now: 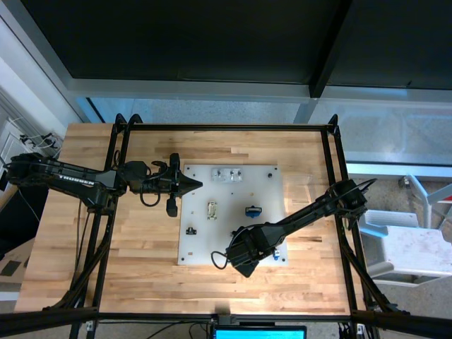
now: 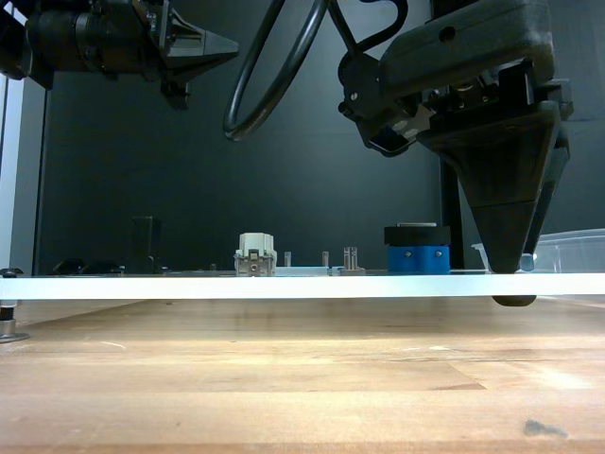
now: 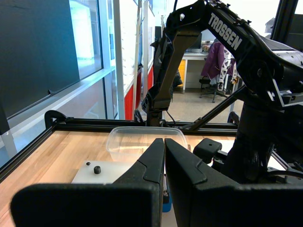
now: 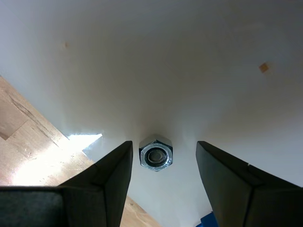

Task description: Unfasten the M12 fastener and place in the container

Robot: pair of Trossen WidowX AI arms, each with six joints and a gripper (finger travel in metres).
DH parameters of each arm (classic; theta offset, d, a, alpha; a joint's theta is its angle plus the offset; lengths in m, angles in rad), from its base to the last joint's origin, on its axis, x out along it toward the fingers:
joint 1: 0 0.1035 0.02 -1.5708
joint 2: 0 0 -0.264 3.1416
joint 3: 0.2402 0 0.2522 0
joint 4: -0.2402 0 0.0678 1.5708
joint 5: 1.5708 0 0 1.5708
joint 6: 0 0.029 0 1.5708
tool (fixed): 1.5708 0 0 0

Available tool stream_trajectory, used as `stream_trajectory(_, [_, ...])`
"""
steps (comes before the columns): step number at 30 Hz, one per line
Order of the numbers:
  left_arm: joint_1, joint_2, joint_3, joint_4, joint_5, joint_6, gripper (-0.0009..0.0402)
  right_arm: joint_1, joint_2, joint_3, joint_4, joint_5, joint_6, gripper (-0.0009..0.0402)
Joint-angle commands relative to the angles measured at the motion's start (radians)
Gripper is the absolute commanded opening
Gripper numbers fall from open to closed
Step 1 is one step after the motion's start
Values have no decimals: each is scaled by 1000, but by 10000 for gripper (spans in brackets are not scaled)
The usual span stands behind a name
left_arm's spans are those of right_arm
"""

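1. Two arms show in the high view. The left pincer hangs over the far left edge of the white board, its fingers drawn to a single point. The right pincer points down at the board's near right edge. Its own body hides what lies below it.
2. Low view: the right pincer reaches down to the board, and its dark fingers hide the fastener. The container, a clear tray, sits just beyond this pincer, on its right side. The left pincer hangs high and well apart from both.
3. Left wrist view: the left pincer is pressed together, with only a thin seam between its fingers. The container lies straight ahead of its tips.
4. Right wrist view: the right pincer is spread apart. The M12 fastener, a silver hexagonal nut, stands on the board between the fingers. It touches neither finger and sits closer to one. A dark round core fills its hole, and any ribs beneath are hidden. Wooden table shows past the board's edge.
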State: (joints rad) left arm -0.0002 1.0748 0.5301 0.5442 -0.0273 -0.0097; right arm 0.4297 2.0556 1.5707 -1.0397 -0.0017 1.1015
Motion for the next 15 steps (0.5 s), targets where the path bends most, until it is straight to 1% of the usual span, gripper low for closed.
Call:
stream_trajectory(1, [0,0,0,0,0,0,0,0,0,0,-1,0,2,157])
stream_trajectory(9, [0,0,0,0,0,0,0,0,0,0,-2,-3,9,88])
stream_trajectory(12, [0,0,0,0,0,0,0,0,0,0,0,-21,9,64])
stream_trajectory(15, [0,0,0,0,0,0,0,0,0,0,5,-20,9,42])
